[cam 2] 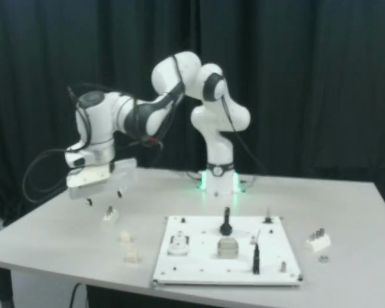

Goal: Pick square peg 3.

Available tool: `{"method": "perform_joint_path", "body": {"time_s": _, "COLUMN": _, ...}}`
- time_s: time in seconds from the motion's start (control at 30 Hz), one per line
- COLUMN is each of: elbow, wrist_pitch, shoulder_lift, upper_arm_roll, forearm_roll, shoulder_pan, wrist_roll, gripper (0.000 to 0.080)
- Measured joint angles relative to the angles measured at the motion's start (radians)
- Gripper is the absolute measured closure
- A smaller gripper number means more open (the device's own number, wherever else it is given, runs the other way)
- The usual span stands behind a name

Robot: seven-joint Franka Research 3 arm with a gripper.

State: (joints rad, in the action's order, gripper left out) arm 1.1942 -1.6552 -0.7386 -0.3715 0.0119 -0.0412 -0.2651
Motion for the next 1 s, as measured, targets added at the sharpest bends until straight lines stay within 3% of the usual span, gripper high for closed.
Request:
{"method": "perform_joint_path", "body": {"time_s": 0.37, "elbow": 0.079, "wrist_pitch": -0.065, "shoulder_lift": 0.014, "upper_arm_roll": -0.006, "forearm_roll": -0.003, "shoulder_pan": -0.095, "wrist_roll": -0.096, "gripper": 0.0003}}
{"method": "perform_joint_path", "body": {"time_s": 0.57, "elbow": 0.149, "wrist_pitch": -0.119, "shoulder_lift": 0.039, "upper_arm_roll": -0.029, "forearm_roll": -0.003, "shoulder_pan": -0.122, "wrist_roll": -0.118, "gripper": 0.0003}}
{"method": "perform_joint_path", "body": {"time_s": 0.77, "elbow": 0.248, "wrist_pitch": -0.195, "shoulder_lift": 0.079, "upper_arm_roll": -0.065, "forearm_roll": -0.003, "shoulder_pan": -0.133, "wrist_roll": -0.125, "gripper": 0.0003}}
{"method": "perform_joint_path", "body": {"time_s": 1.0, "elbow": 0.396, "wrist_pitch": -0.319, "shoulder_lift": 0.147, "upper_arm_roll": -0.096, "forearm_roll": 0.006, "shoulder_pan": -0.144, "wrist_roll": -0.125, "gripper": 0.0003}}
